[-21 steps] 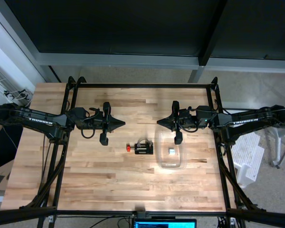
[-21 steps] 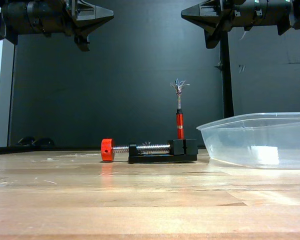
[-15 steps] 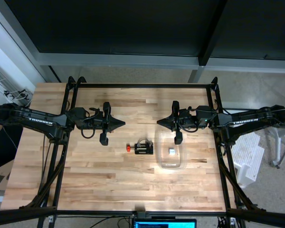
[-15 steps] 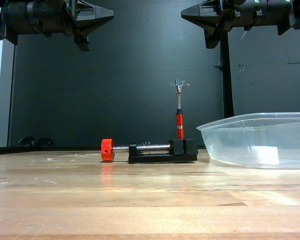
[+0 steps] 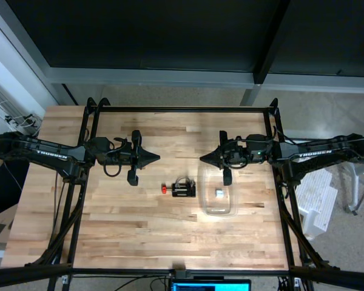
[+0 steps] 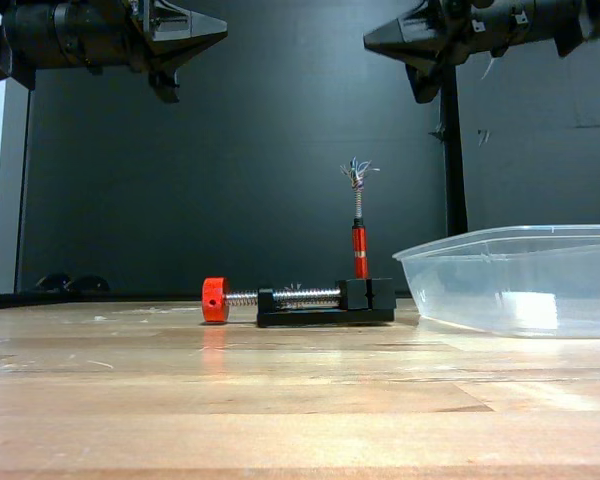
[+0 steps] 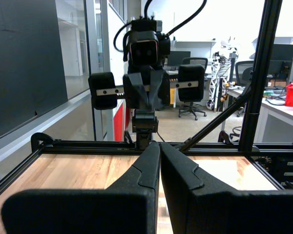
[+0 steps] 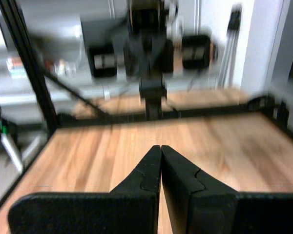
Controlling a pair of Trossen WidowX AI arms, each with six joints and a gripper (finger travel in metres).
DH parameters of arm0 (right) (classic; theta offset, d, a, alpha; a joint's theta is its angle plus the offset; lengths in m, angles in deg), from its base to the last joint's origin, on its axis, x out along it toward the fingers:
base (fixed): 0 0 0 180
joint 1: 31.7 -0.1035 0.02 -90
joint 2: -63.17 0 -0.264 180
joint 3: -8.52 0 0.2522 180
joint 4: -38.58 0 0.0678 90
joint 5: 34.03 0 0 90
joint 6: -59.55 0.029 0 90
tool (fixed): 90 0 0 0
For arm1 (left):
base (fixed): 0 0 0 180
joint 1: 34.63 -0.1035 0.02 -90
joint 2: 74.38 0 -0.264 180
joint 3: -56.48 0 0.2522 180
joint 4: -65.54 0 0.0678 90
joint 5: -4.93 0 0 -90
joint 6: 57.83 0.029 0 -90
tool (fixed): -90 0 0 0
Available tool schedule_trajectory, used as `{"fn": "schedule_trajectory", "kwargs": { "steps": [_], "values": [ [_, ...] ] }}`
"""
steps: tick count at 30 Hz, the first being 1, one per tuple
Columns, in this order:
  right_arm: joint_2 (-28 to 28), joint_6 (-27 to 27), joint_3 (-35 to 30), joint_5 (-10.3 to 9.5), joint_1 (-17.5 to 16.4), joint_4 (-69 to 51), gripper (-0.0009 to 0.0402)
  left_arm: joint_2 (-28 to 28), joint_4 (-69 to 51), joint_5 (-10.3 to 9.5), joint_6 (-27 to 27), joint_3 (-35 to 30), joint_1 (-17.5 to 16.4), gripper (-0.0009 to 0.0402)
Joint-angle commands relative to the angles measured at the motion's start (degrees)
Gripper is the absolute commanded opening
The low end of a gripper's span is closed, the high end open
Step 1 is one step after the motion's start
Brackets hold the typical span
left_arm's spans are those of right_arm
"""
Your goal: Remove the RCA connector from the receptacle and place in the container
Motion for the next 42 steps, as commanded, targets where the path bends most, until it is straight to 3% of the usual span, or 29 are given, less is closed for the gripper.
{"fn": "schedule_trajectory", "kwargs": {
  "steps": [1, 10, 19, 22, 26, 28, 35, 42],
  "values": [
    [-0.83, -0.42, -4.9, -0.04, -0.52, -12.72, 0.0, -0.02, 0.0, 0.02, 0.0, 0.0, -0.02, 0.0],
    [-9.46, -1.07, -18.69, 0.35, -2.49, -39.76, 0.0, -0.02, 0.0, 0.02, 0.0, 0.0, 0.0, 0.0],
    [-19.76, -2.21, -27.02, 1.62, -4.74, -50.49, 0.001, -0.02, 0.0, 0.02, 0.0, 0.0, 0.0, 0.0],
    [-22.14, -2.03, -28.81, 1.88, -5.25, -52.24, 0.0039, -0.02, 0.0, 0.02, 0.0, 0.0, 0.0, 0.0],
    [-25.62, -1.77, -32.02, 5.33, -5.92, -55.87, 0.0094, -0.02, 0.0, 0.02, 0.0, 0.0, 0.0, 0.0],
    [-27.36, -1.49, -33.57, 6.12, -6.1, -56.94, 0.0123, -0.02, 0.0, 0.02, 0.0, 0.0, 0.0, 0.0],
    [-33.05, -0.92, -37.57, 6.56, -7.43, -57.13, 0.0196, -0.02, 0.0, 0.02, 0.0, 0.0, 0.0, 0.0],
    [-38.07, -0.44, -38.45, 6.56, -8.15, -56.85, 0.0215, -0.02, 0.0, 0.02, 0.0, 0.0, 0.0, 0.0]
  ]
}}
